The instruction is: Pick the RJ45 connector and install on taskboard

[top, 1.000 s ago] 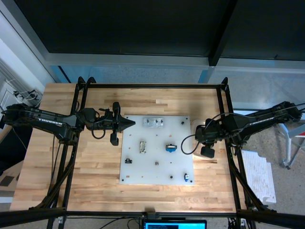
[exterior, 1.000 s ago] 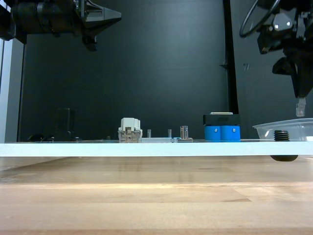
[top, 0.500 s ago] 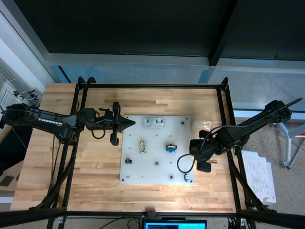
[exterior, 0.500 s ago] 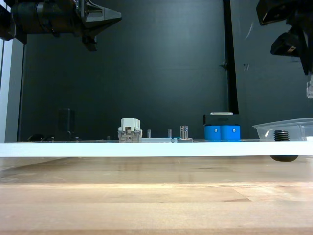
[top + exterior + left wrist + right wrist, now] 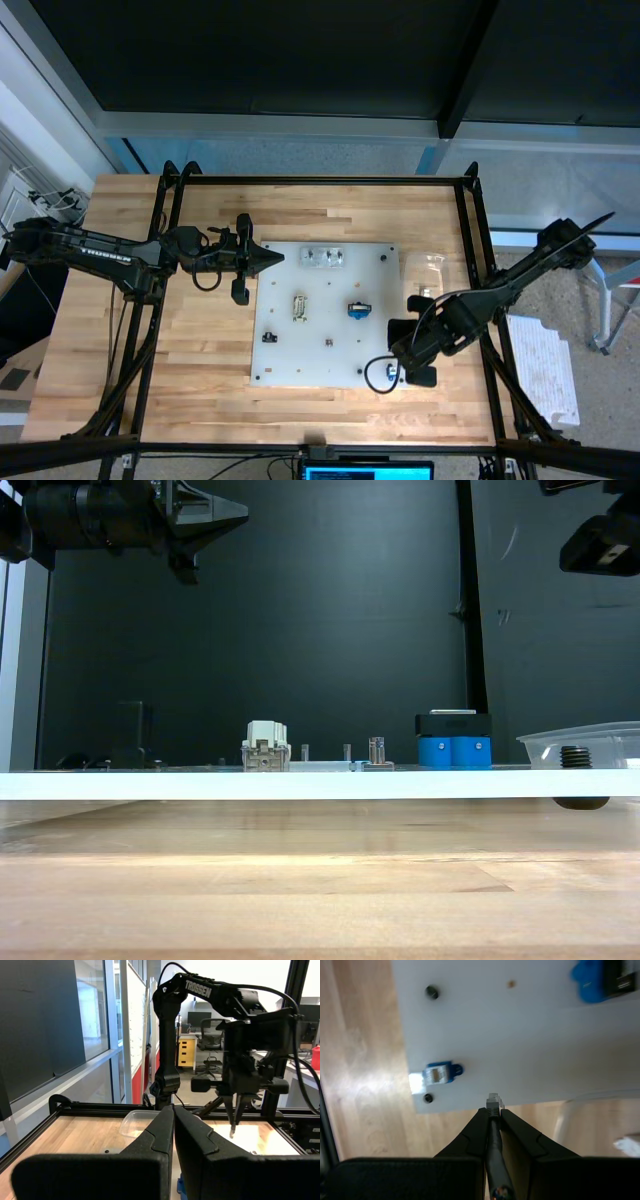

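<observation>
At the upper left of the high view, the left gripper [image 5: 272,258] hangs high over the taskboard's [image 5: 320,340] left edge, pointing right. Its 2 fingers are pressed together with nothing between them, and it looks parked.

The taskboard fills the middle of the table. Its blue RJ45 jack [image 5: 440,1073] sits by 1 corner of the white plate, next to a black screw [image 5: 427,1097].

The right gripper [image 5: 492,1110] hovers above the board's lower right corner in the high view, pointing down. Its fingers are closed tight on a thin black cable [image 5: 495,1160], and the RJ45 connector [image 5: 493,1099] sticks out just past the fingertips. That makes the right arm the working one.

The connector's long axis runs in line with the fingers, pointing down at the plate. It hangs over the board's edge strip, near the jack but offset sideways from it, and clear of the board. The next move probably calls for a short sideways shift to line plug and jack up, then a straight descent.

Right of the board, a clear plastic tray [image 5: 428,265] rests on the wood.
</observation>
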